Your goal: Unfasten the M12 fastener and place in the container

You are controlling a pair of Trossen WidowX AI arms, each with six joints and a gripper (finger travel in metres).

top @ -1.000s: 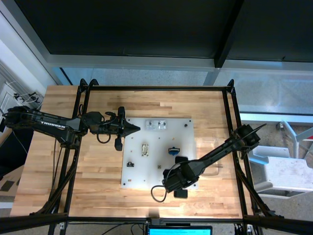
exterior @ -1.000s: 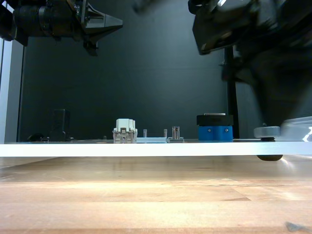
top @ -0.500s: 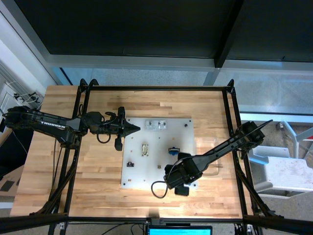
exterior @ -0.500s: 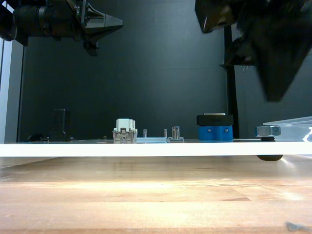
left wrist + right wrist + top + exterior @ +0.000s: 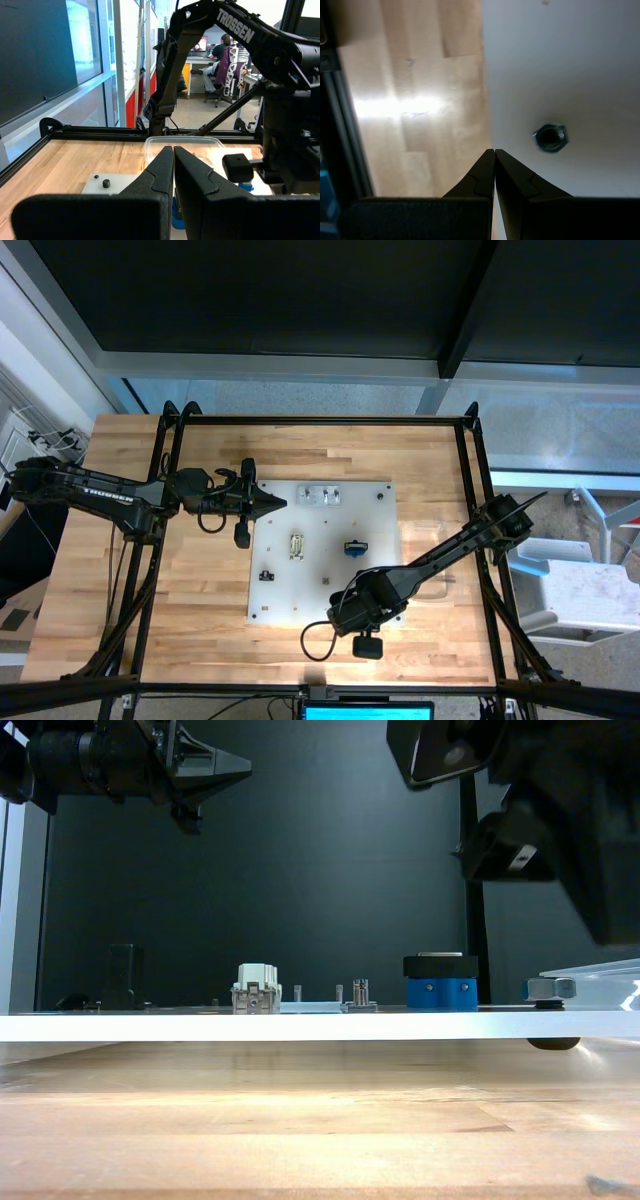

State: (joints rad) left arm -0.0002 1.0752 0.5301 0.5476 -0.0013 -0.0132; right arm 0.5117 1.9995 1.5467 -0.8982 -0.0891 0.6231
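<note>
The small silver M12 nut (image 5: 548, 988) sits on its stud at the white board's (image 5: 310, 585) near right edge, in front of the clear container (image 5: 600, 982). In the right wrist view the nut (image 5: 550, 137) rests on the board with a dark centre, beside and clear of my right gripper (image 5: 494, 150). That gripper is shut with nothing between its fingers, and it hovers above the board's near right corner (image 5: 368, 612). The container (image 5: 445, 582) lies just right of the board; I cannot see anything in it. My left gripper (image 5: 278, 503) is shut and held high over the board's far left edge.
A blue connector block (image 5: 440, 982), a beige rectangular connector (image 5: 256, 990) and a short silver post (image 5: 361, 990) stand on the board. A black post (image 5: 106, 183) marks a far corner. The black frame rails (image 5: 320, 421) border the wooden table.
My right gripper has lifted off the nut and its wrist has swung toward the near edge. The nut stays on its stud. The left arm has not moved.
</note>
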